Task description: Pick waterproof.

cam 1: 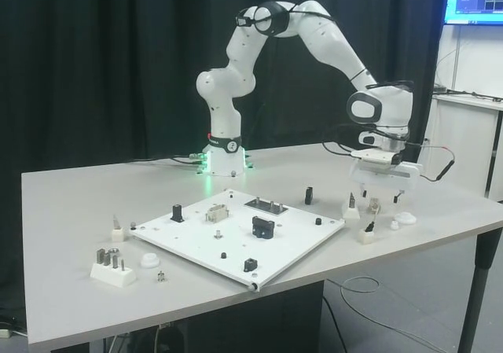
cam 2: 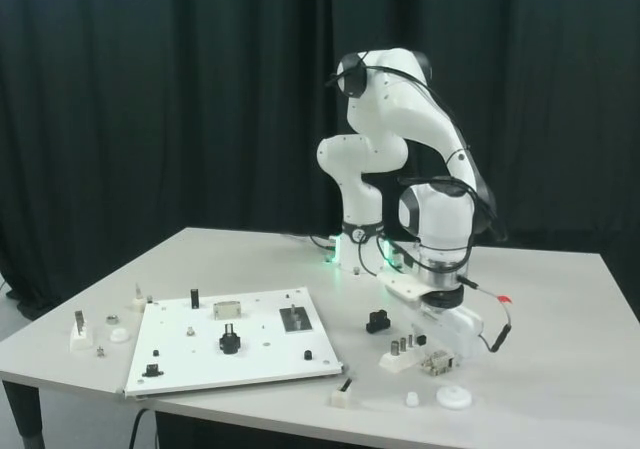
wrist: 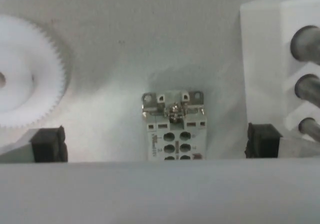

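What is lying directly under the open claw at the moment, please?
A small grey connector lies on the table between the claw fingertips. Its near end is covered by the claw's body.

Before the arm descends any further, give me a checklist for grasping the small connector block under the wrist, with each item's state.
1. Fingers open: ok, one black pad on each side.
2. Small white connector block with a metal bracket between the pads: ok, roughly centred.
3. Block lying free on the grey table: ok.
4. White toothed gear clear of the pads: ok, apart.
5. White holder with metal pegs clear of the nearer pad: cannot tell, it is close.
6. Pads level with the block: cannot tell.
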{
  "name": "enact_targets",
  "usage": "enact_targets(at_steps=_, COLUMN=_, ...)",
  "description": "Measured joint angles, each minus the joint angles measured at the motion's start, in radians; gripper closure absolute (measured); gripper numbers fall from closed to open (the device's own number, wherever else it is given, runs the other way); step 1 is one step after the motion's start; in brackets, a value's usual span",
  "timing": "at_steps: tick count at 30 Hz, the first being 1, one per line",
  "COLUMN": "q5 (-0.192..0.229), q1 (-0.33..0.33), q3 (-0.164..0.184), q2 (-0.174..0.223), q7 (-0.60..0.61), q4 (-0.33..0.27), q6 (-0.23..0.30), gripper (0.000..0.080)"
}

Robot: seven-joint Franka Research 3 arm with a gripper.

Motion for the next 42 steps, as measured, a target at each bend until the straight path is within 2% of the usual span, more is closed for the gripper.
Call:
enact_targets(at_steps=10, q5=0.015, q1=0.011, q3=0.0, q2=0.012, q7=-0.015, q4=-0.005, q6=0.007, gripper=0.0003)
enact_targets(at_steps=27, q5=0.019, q1=0.015, q3=-0.001, q2=0.022, q7=-0.02, q4=-0.038, q6=0.057, gripper=0.0003)
enact_targets(at_steps=28, q5=0.019, q1=0.015, q3=-0.001, q2=0.022, q7=-0.025, q4=-0.039, q6=0.06, gripper=0.011)
enact_targets(at_steps=37, q5=0.019, q1=0.015, q3=-0.001, q2=0.022, q7=-0.039, q4=-0.047, q6=0.068, gripper=0.011)
enact_targets(at_steps=38, q5=0.019, q1=0.015, q3=-0.001, q2=0.022, q7=-0.041, q4=-0.047, q6=0.069, gripper=0.0487)
enact_targets(at_steps=42, q5=0.019, q1=0.015, q3=-0.001, q2=0.022, q7=-0.056, q4=-0.047, q6=0.069, gripper=0.0487)
